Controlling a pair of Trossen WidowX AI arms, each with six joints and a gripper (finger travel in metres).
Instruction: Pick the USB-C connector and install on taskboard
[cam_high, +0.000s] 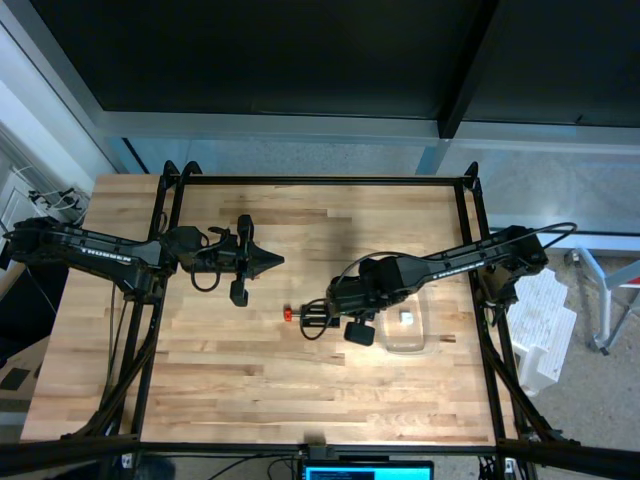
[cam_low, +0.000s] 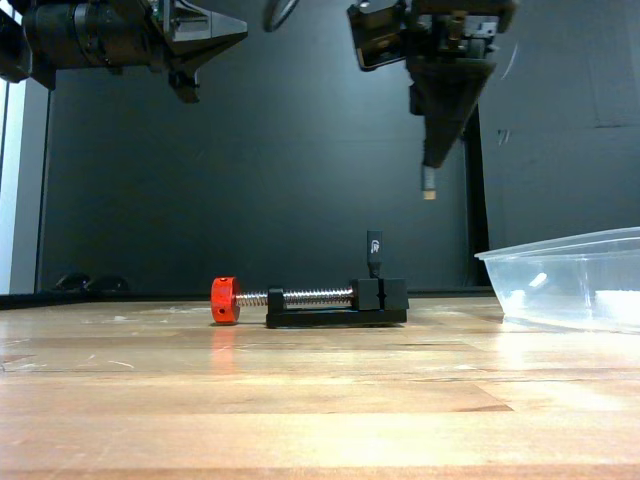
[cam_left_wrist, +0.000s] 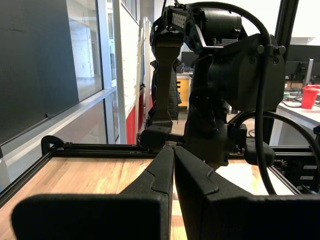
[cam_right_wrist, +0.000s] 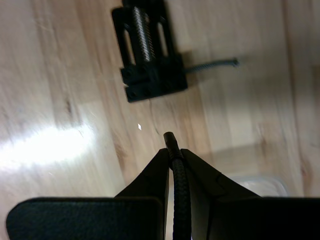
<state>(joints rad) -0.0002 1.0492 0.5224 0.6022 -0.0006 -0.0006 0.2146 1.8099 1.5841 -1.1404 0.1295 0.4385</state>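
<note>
The taskboard is a small black block with an orange-red knob, a silver screw and a thin dark upright post; it lies on the wood near the table's middle. My right gripper hangs above it, a little to the right of the post and pointing down. It is shut on the USB-C connector, a thin dark stick whose end pokes out below the fingertips. The taskboard lies ahead of that tip in the right wrist view. My left gripper is shut and empty, held high on the left.
A clear plastic tray stands just right of the taskboard, with a small white squarish piece inside. Its rim rises close to the right gripper's side. A black frame runs along the table's edges.
</note>
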